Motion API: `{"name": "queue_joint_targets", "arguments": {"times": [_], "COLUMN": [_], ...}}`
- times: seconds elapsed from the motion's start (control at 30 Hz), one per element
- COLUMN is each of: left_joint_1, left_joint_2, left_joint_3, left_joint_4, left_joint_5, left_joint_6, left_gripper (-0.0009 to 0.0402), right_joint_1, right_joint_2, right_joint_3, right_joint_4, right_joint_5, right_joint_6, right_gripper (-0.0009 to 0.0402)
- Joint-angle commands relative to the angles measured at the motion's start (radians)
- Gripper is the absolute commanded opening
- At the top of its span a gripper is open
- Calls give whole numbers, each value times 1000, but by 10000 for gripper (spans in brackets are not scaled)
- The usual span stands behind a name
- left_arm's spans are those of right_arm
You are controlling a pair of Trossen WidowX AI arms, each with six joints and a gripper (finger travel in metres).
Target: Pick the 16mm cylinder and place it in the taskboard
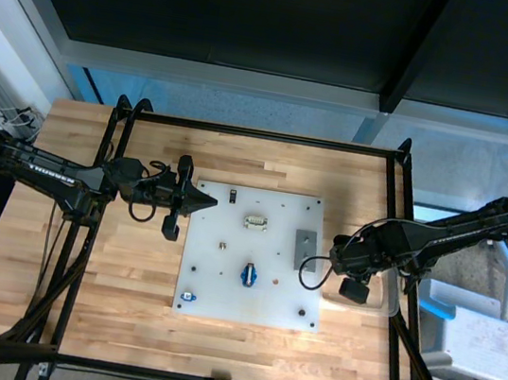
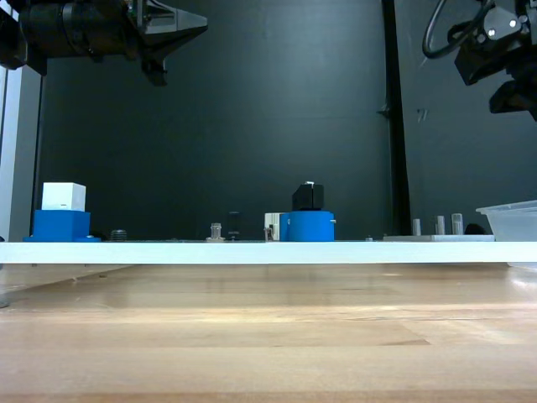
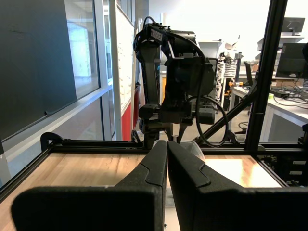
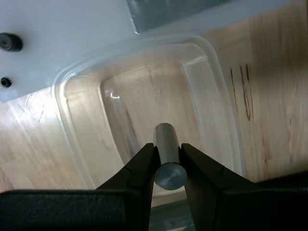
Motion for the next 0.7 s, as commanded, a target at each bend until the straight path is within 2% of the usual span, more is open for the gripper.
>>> {"name": "queue_joint_targets", "arguments": {"times": [0.03, 0.4, 0.7], "left_joint_1": [0, 0, 0], "left_joint_2": [0, 0, 0], "left_joint_3": [0, 0, 0], "left_joint_4": [0, 0, 0], "left_joint_5": [0, 0, 0], "left_joint_6": [0, 0, 0], "left_gripper": [0, 0, 0], "right_joint_1": [0, 2, 2], "right_joint_2": [7, 11, 27], "right_joint_3": [18, 72, 79], "right_joint_4": [0, -3, -8], "right_joint_5": [10, 10, 6], "right_joint_6": [-56, -211, -232], "right_gripper": [39, 39, 39]}}
